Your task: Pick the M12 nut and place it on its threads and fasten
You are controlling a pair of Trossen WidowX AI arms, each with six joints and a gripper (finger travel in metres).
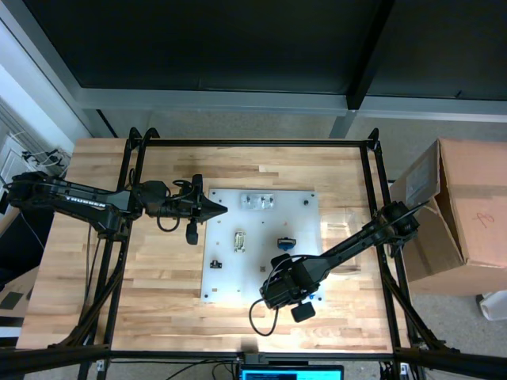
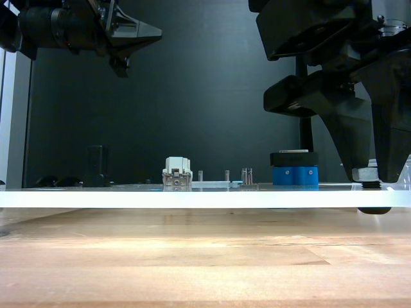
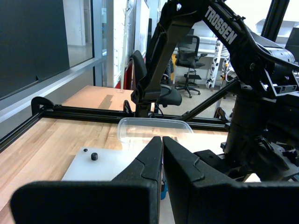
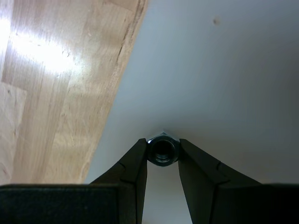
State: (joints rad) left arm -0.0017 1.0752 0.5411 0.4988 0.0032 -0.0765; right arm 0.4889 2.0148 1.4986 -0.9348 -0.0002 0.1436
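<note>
While left tool (image 1: 219, 209) hovers closed at the board's (image 1: 238, 273) edge, right tool (image 4: 163, 145) clamps nut (image 4: 163, 151) atop stud (image 2: 370, 185).

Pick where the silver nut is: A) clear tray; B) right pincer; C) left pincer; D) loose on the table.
B: the nut sits between the right pincer's fingers low over the board's near right edge; the left pincer hangs shut, empty, above its far left.

The left gripper (image 2: 154, 30) hangs high over the left of the white board (image 2: 192, 196), fingers together in a point, while the right gripper (image 2: 372, 176) reaches down at the board's right end, pinching the silver M12 nut (image 2: 365, 173) atop its black stud (image 2: 371, 185), right of a blue-and-black fixture (image 2: 294, 170) and a white connector (image 2: 177, 174).
</note>
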